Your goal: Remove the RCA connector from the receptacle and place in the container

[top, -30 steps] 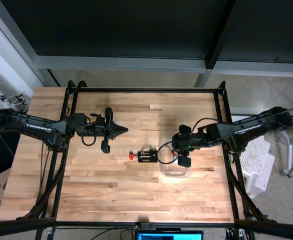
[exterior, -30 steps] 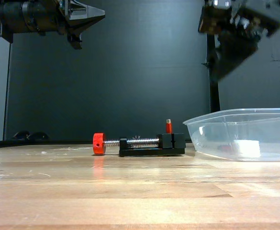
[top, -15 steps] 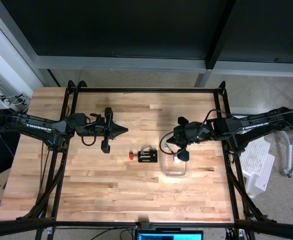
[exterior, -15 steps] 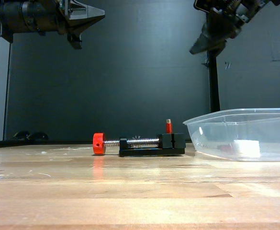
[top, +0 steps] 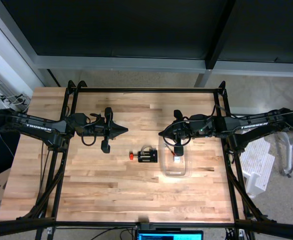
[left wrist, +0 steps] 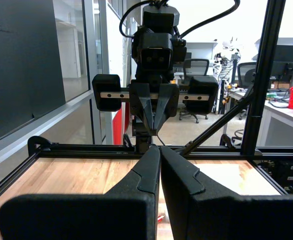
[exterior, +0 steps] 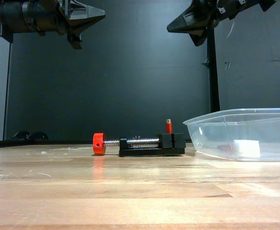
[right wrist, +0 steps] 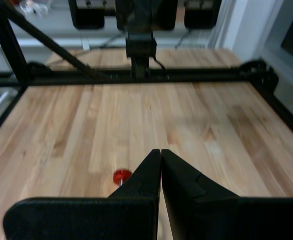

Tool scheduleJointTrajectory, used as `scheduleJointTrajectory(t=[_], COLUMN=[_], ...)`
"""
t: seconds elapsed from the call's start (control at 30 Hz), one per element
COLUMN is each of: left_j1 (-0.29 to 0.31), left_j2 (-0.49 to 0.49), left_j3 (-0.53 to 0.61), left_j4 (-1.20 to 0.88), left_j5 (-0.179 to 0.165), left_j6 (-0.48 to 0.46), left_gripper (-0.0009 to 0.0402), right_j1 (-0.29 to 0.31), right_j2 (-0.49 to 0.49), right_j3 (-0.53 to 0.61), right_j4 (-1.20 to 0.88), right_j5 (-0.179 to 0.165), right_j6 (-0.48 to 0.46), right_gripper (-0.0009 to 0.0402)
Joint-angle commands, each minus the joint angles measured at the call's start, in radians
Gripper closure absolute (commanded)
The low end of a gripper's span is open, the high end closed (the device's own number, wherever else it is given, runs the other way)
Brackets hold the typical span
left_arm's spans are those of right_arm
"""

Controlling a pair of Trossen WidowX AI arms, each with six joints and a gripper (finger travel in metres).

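From here the RCA connector looks to lie already in the container, just right of the table's centre (only a red fleck shows through the clear wall). It seems tiny, light, stiff and likely slippery, so pinch its red end. The receptacle sits just beside the container. Left gripper and right gripper hang high above, fingers pressed together.

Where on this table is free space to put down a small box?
Bare wood runs along the near edge, in front of the receptacle and container, and along the far edge. The middle is crowded: receptacle and container sit close together, and the left gripper and right gripper hang shut above it, tips facing.
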Motion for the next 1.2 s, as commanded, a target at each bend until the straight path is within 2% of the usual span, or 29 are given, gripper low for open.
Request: scheduleJointTrajectory(t=[0.03, 0.17, 0.37, 0.4, 0.5, 0.57, 0.7, 0.8, 0.93, 1.03, 1.2], left_j1=[0.000, 0.000, 0.000, 0.000, 0.000, 0.000, 0.000, 0.000, 0.000, 0.000, 0.000], left_j2=[0.000, 0.000, 0.000, 0.000, 0.000, 0.000, 0.000, 0.000, 0.000, 0.000, 0.000], left_j3=[0.000, 0.000, 0.000, 0.000, 0.000, 0.000, 0.000, 0.000, 0.000, 0.000, 0.000], left_j4=[0.000, 0.000, 0.000, 0.000, 0.000, 0.000, 0.000, 0.000, 0.000, 0.000, 0.000], left_j5=[0.000, 0.000, 0.000, 0.000, 0.000, 0.000, 0.000, 0.000, 0.000, 0.000, 0.000], left_j6=[0.000, 0.000, 0.000, 0.000, 0.000, 0.000, 0.000, 0.000, 0.000, 0.000, 0.000], left_gripper=[0.0393, 0.0393, 0.0393, 0.0393, 0.0393, 0.0393, 0.0393, 0.0393, 0.0393, 0.0393, 0.0393], right_j1=[-0.024, -0.044, -0.043, -0.043, -0.043, -0.044, -0.045, -0.055, -0.070, -0.078, -0.096], right_j2=[-0.013, -0.052, -0.144, -0.159, -0.192, -0.204, -0.207, -0.207, -0.207, -0.207, -0.209], right_j3=[-0.053, -0.140, -0.230, -0.241, -0.275, -0.289, -0.307, -0.320, -0.336, -0.341, -0.341], right_j4=[0.121, 0.290, 0.388, 0.398, 0.438, 0.444, 0.457, 0.469, 0.481, 0.485, 0.507], right_j5=[-0.048, -0.049, 0.041, 0.040, 0.023, -0.021, -0.030, -0.071, -0.082, -0.121, -0.135], right_j6=[0.001, 0.003, -0.002, -0.002, 0.000, 0.006, 0.006, 0.011, 0.019, 0.025, 0.024], right_gripper=[0.0393, 0.0393, 0.0393, 0.0393, 0.0393, 0.0393, 0.0393, 0.0393, 0.0393, 0.0393, 0.0393])
